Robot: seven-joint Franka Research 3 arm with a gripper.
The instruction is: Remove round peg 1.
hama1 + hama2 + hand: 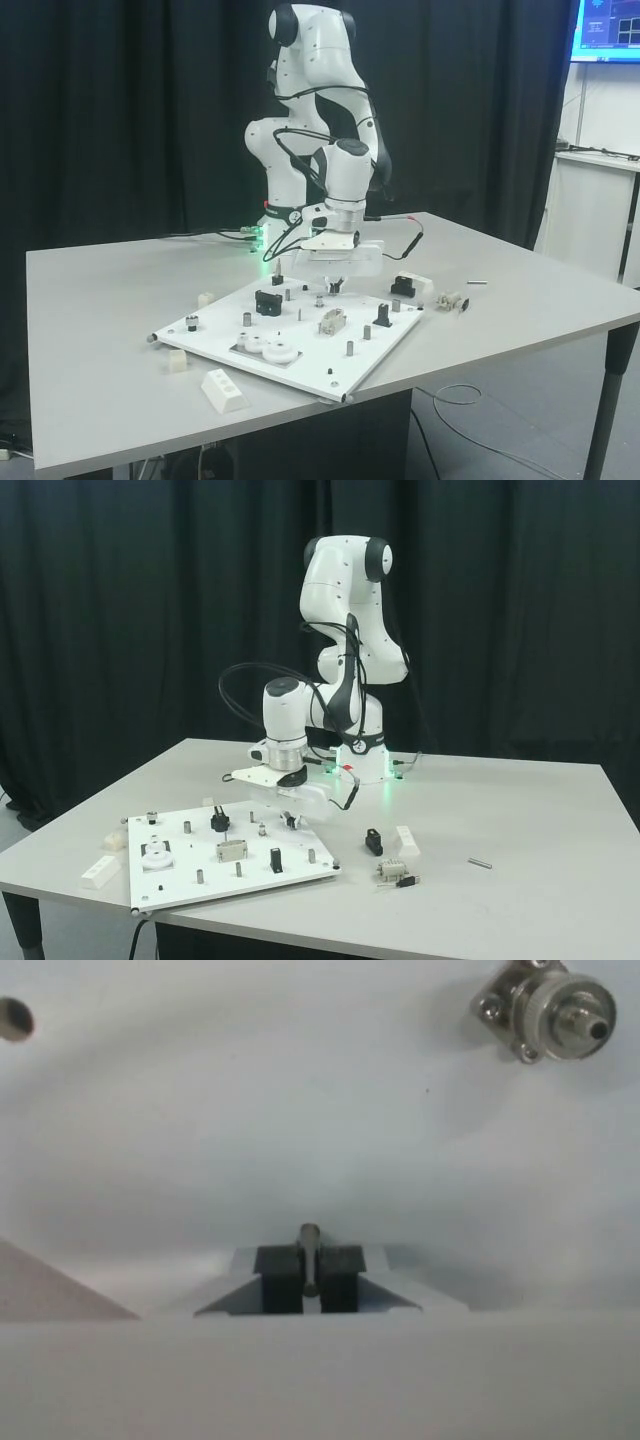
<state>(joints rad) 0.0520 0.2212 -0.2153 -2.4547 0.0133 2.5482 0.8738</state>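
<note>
So the big grey surface (120,300) has the white arm (315,120) bolted at its back, bent over and reaching down to the white board (385,345) that lies flat near the front edge. The board carries a bunch of small fixtures: black holders, short upright pegs and a pair of white gears (268,348) at its near side in the first room view.

Off the board there's loose stuff on the surface: a white block with two holes (222,389), a small white cube (177,361), a black clip (373,841) next to a white block (407,841), a metal connector (393,873), and a thin pin (480,862) lying well apart from everything else.

Now the claw (310,1278). It hangs just over the middle-back part of the board, pointing straight down. In the wrist view its two black pads (278,1275) are pressed in nearly together, and round peg 1 (309,1250) is pinched upright between them, its grey top poking out past the pads. So the gap is only as wide as the thin peg. I can't tell from the room views whether the peg's lower end is clear of the board or not. Also in the wrist view, a threaded metal fitting (545,1005) is bolted to the board, well away from the peg.
</note>
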